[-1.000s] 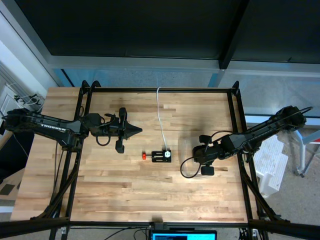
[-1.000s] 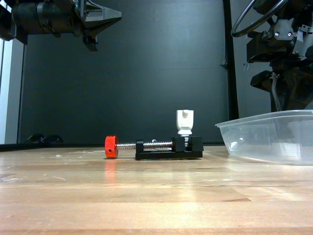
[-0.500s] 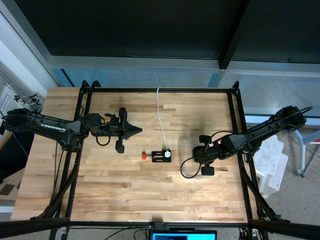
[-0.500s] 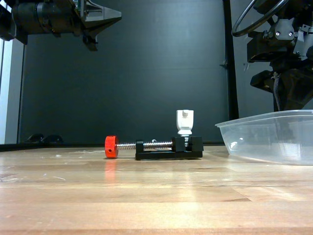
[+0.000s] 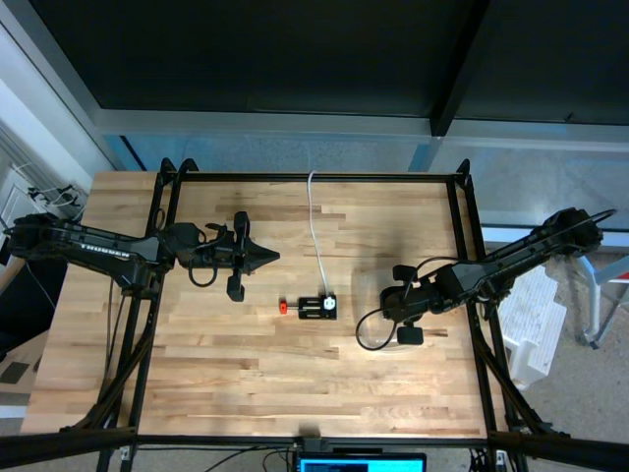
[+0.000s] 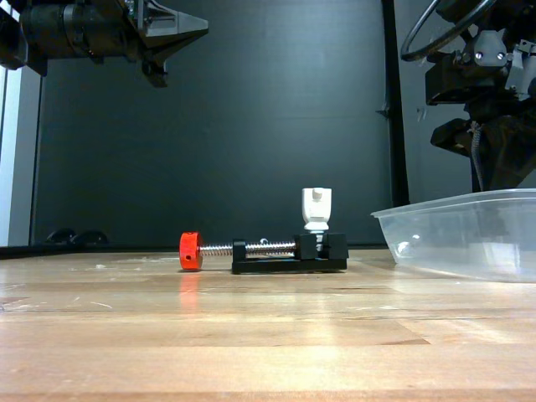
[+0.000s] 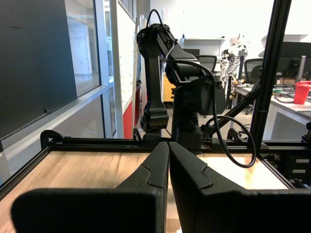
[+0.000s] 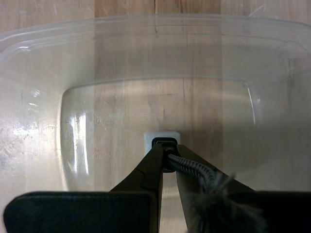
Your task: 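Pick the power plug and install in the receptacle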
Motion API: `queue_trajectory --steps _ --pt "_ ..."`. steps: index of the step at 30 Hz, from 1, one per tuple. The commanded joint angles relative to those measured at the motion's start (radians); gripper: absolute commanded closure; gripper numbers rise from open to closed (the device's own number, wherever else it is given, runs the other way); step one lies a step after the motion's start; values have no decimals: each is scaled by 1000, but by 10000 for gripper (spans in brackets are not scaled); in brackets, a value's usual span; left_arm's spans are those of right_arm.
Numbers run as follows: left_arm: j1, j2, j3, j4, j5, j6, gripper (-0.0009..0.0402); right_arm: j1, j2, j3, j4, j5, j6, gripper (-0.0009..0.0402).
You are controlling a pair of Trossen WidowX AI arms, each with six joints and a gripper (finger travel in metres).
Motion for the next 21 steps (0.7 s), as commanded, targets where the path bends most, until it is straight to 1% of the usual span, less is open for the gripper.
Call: queue_trajectory --steps 1,12,15,21 --pt "0 0 0 0 0 0 393 0 -13 2 0 2 0 393" --pt "0 0 0 0 0 0 393 1 -48 6 -14 2 0 393" --pt "0 0 0 0 0 0 393 1 -50 35 -46 2 0 393" --pt "0 0 0 0 0 0 393 0 -50 133 -131 1 -19 393"
